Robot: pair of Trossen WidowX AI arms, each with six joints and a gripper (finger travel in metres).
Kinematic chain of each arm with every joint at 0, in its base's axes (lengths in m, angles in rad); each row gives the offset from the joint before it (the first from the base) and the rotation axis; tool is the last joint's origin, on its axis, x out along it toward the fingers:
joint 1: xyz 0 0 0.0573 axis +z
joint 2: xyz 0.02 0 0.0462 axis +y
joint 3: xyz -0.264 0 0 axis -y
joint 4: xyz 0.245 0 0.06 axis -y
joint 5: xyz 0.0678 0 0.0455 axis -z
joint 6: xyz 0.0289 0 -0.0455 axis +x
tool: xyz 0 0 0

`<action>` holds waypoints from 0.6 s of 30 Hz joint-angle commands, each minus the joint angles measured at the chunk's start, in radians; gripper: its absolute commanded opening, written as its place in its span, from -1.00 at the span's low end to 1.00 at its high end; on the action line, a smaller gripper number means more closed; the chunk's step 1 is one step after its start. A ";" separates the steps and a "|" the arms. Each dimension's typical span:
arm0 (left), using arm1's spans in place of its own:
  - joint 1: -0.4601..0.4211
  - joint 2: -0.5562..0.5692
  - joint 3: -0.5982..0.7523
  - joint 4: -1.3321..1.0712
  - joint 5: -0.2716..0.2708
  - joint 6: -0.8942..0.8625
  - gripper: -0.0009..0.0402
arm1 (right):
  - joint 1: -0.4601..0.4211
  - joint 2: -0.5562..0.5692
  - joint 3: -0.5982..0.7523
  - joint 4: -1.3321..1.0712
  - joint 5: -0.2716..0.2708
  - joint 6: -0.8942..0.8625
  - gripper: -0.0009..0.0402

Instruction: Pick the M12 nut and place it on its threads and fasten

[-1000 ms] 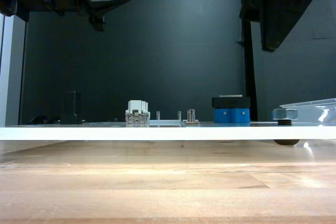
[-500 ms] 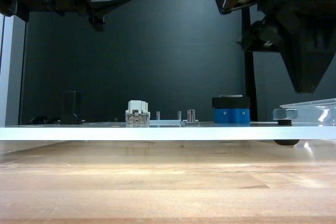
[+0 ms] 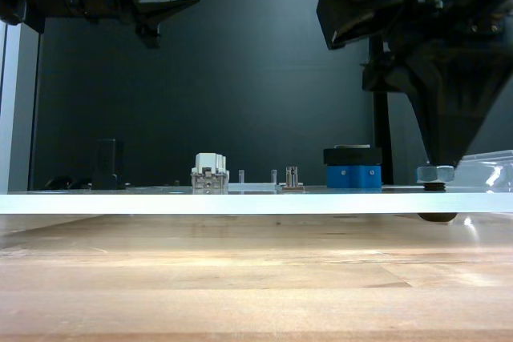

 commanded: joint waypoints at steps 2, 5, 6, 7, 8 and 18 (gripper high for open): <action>0.000 0.000 0.000 0.000 0.000 0.000 -0.96 | 0.001 0.003 -0.003 0.029 -0.008 0.000 -0.96; 0.000 0.000 0.000 0.001 0.000 0.000 -0.96 | 0.000 0.002 -0.003 0.028 -0.032 0.000 -0.96; 0.000 0.000 0.000 0.000 0.000 0.000 -0.96 | 0.000 0.002 -0.003 0.029 -0.044 0.000 -0.96; 0.000 0.000 0.000 0.000 0.000 0.000 -0.96 | 0.000 0.002 -0.003 0.034 -0.058 0.000 -0.96; 0.000 0.000 0.000 0.000 0.000 0.000 -0.96 | 0.001 0.002 -0.003 0.043 -0.080 0.000 -0.96; 0.000 0.000 0.000 0.000 0.000 0.000 -0.96 | 0.001 -0.003 -0.005 0.047 -0.201 -0.090 -0.96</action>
